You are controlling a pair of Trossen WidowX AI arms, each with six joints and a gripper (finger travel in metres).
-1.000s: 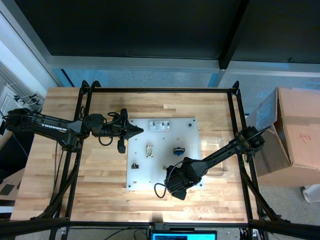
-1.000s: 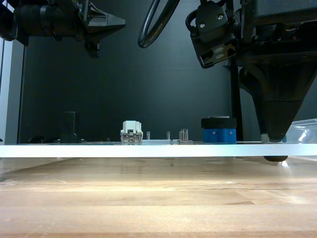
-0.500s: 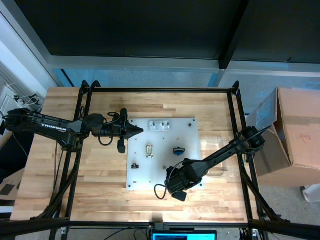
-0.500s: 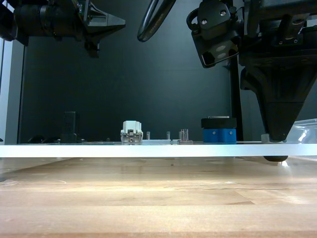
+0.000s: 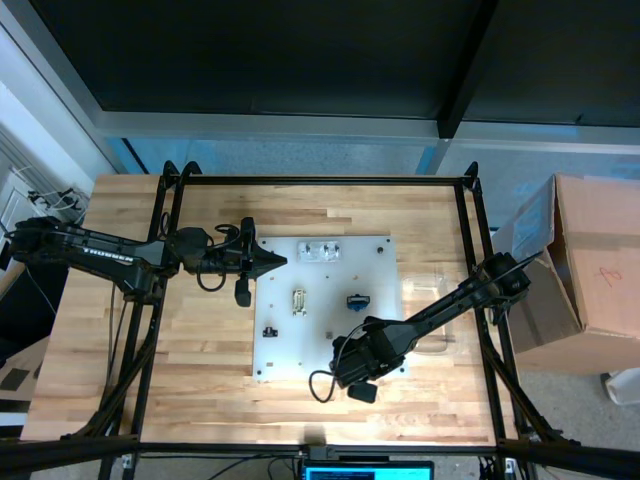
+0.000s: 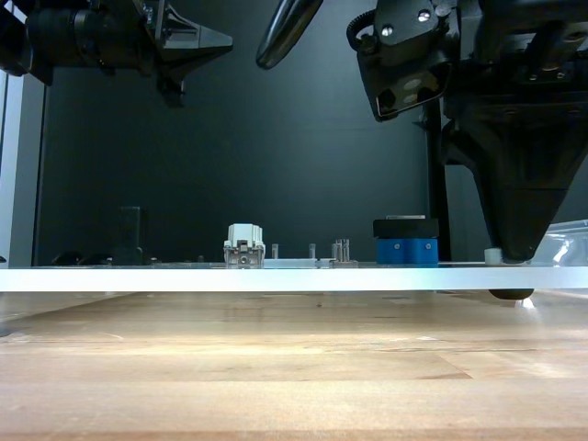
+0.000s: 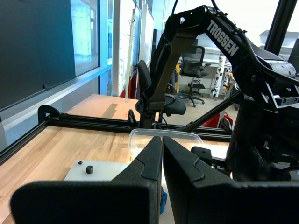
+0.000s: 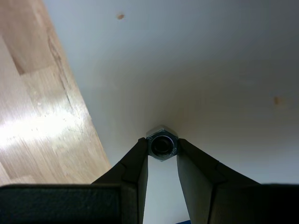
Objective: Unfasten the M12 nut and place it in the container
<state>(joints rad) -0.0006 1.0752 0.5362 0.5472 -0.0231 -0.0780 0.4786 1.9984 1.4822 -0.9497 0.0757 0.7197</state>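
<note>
The small silver M12 nut (image 8: 161, 145) sits on its stud near the white board's (image 5: 300, 345) near right edge, with a dark core filling its hole. My right gripper (image 8: 162, 143) points straight down and is shut on the nut's flats. In the low view the right gripper (image 6: 512, 254) has its tips just above the board, with a sliver of the nut (image 6: 493, 254) beside them. The stud's ribs are hidden. From above, the right gripper (image 5: 372, 345) covers the nut. The clear container (image 5: 437, 305) lies right of the board. My left gripper (image 5: 278, 261) hovers shut over the board's far left edge.
A blue-and-black part (image 6: 405, 243), a white connector (image 6: 243, 248) and a small silver post (image 6: 342, 250) stand mid-board. A black post (image 7: 89, 169) is at the far right corner. A black frame (image 5: 320, 181) rings the table, and a cardboard box (image 5: 585, 270) is off to the right.
The right gripper's wrist has turned a little about its own axis while its fingertips stay at the stud. The left arm has not moved.
</note>
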